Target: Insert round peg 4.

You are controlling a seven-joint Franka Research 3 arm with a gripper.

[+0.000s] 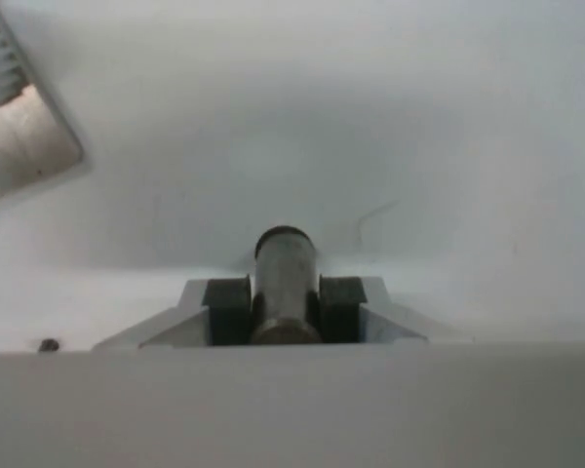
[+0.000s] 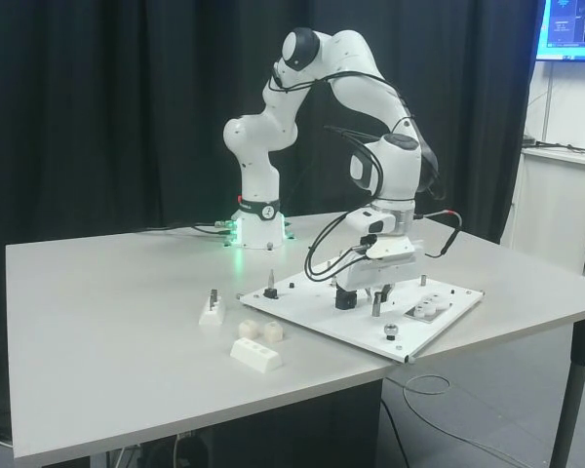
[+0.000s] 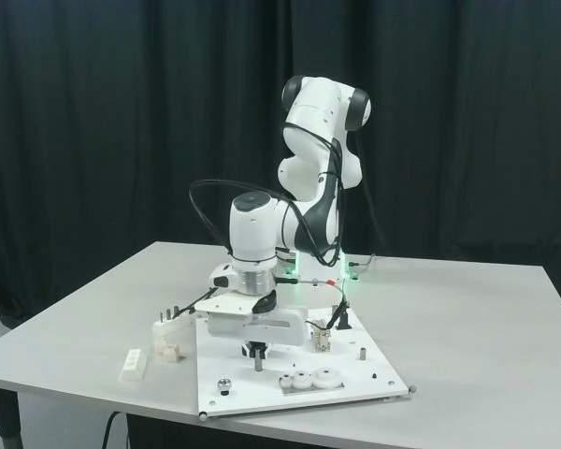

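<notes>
A grey round peg [image 1: 284,283] stands upright between my fingers, and my gripper [image 1: 284,310] is shut on it. The wrist view shows the peg's dark lower end hanging above the bare white board [image 1: 302,146]. From the first room view, my gripper [image 2: 375,297] holds the peg [image 2: 375,307] low over the middle of the white board [image 2: 322,322]. In the second room view the peg [image 3: 258,361] hangs just above the board [image 3: 355,383], near its front. I cannot tell whether the peg touches the board.
White gear-like parts [image 3: 309,380] and a small knob [image 3: 224,385] sit at the board's front. A short pin [image 3: 362,354] stands on the board. White holder blocks [image 2: 256,353] [image 2: 213,312] lie on the grey table [image 2: 97,312] beside the board. A block's corner [image 1: 19,136] shows in the wrist view.
</notes>
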